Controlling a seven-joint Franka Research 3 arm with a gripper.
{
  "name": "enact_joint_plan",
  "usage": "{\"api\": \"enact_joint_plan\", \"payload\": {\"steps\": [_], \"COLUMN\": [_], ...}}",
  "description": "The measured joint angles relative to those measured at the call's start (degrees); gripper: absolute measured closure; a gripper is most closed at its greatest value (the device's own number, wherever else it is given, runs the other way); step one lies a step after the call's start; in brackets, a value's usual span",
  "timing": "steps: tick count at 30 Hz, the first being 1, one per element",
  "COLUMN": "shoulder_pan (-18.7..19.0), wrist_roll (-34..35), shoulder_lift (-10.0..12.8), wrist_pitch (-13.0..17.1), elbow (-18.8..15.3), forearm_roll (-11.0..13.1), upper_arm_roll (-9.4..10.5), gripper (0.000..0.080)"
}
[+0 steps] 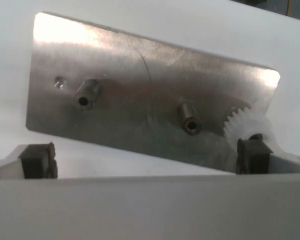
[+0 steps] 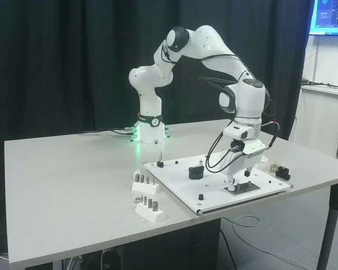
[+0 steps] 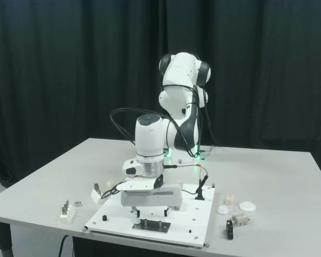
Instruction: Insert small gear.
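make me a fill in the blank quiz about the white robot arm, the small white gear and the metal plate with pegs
1. The grey metal plate carries ____ upright pegs.
2. The small white toothed gear sits beside one black fingertip of the gripper, whose fingers stand wide ____.
3. The metal plate lies on a flat ____ board.
4. A ____ light glows at the robot arm's base.

Missing words: two; open; white; green

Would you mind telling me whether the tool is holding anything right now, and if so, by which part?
Nothing is held. The tool is open, and the small white gear only sits beside one finger near the metal plate's edge.
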Motion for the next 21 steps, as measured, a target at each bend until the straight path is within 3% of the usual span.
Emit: {"api": "enact_joint_plan", "payload": {"steps": [21], "shoulder_pan": [-0.32], "wrist_roll": [-0.63], "shoulder_lift": [0.37], "wrist_pitch": [0.32], "elbow": [0.02], "forearm_roll": [0.00], "upper_arm_roll": [0.38], "gripper": [0.0003]}}
